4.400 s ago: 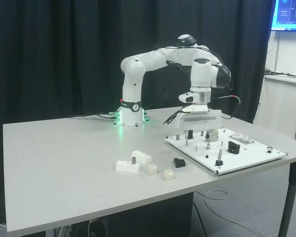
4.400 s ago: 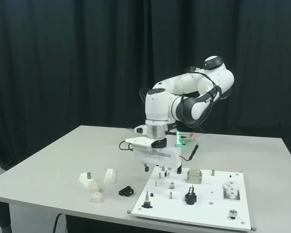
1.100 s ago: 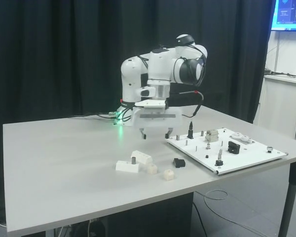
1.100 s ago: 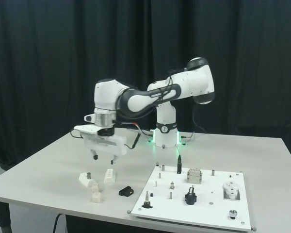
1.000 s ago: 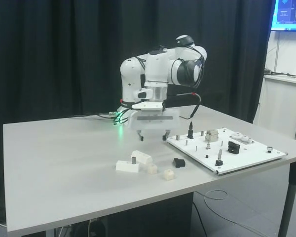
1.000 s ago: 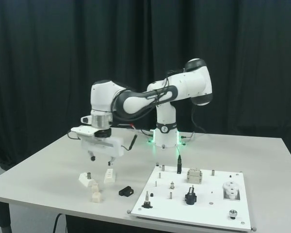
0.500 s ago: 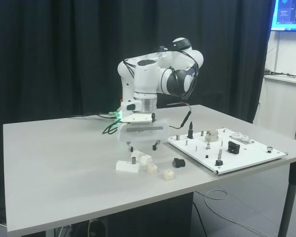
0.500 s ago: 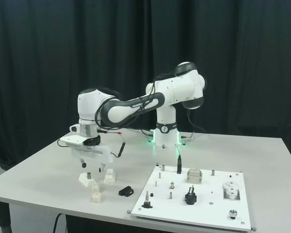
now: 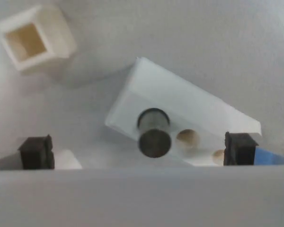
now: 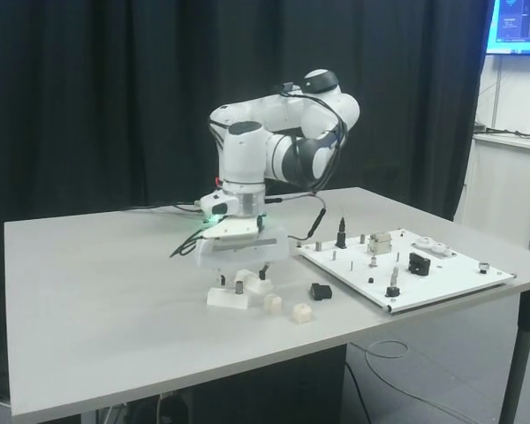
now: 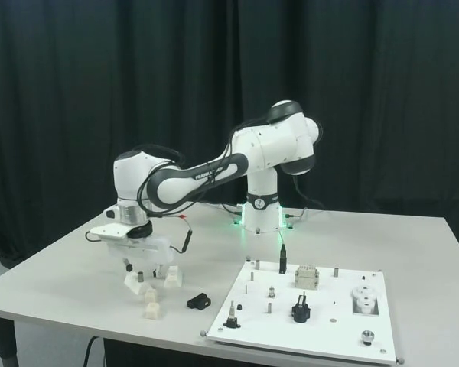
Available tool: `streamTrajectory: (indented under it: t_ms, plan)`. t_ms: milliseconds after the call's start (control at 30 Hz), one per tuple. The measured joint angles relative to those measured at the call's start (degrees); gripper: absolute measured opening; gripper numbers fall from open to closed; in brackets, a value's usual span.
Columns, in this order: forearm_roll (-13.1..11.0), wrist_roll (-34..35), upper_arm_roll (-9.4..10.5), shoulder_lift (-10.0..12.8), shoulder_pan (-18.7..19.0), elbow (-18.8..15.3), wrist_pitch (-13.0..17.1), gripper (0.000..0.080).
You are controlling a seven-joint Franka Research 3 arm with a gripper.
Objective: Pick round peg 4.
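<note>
Since the hand (image 9: 137, 151) hangs wide open and empty over the peg (image 9: 154, 138), the wrist view suggests one risk: its fingers (image 9: 36, 152) closing off-centre and tipping the peg or dragging the white block (image 9: 189, 111) holding it. From the first room view, the hand (image 10: 241, 281) hides most of the peg. From the second, the peg (image 11: 139, 275) below the hand is barely distinguishable on the counter (image 11: 76, 252).

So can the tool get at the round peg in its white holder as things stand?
Probably yes. The tool is open right above the round peg, one fingertip on each side; the peg stands upright in the white holder and nothing covers it.
</note>
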State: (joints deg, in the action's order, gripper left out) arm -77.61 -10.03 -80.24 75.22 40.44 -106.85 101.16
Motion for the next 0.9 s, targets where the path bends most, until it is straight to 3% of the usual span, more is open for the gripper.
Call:
streamTrajectory:
  t_ms: [400, 900]
  plan:
    - [-1.3, -2.5, 1.86, 0.0, -1.5, -0.5, 0.3, 0.08]
    - [-3.3, -3.3, 1.77, -0.1, -1.3, -0.5, 0.8, 0.08]
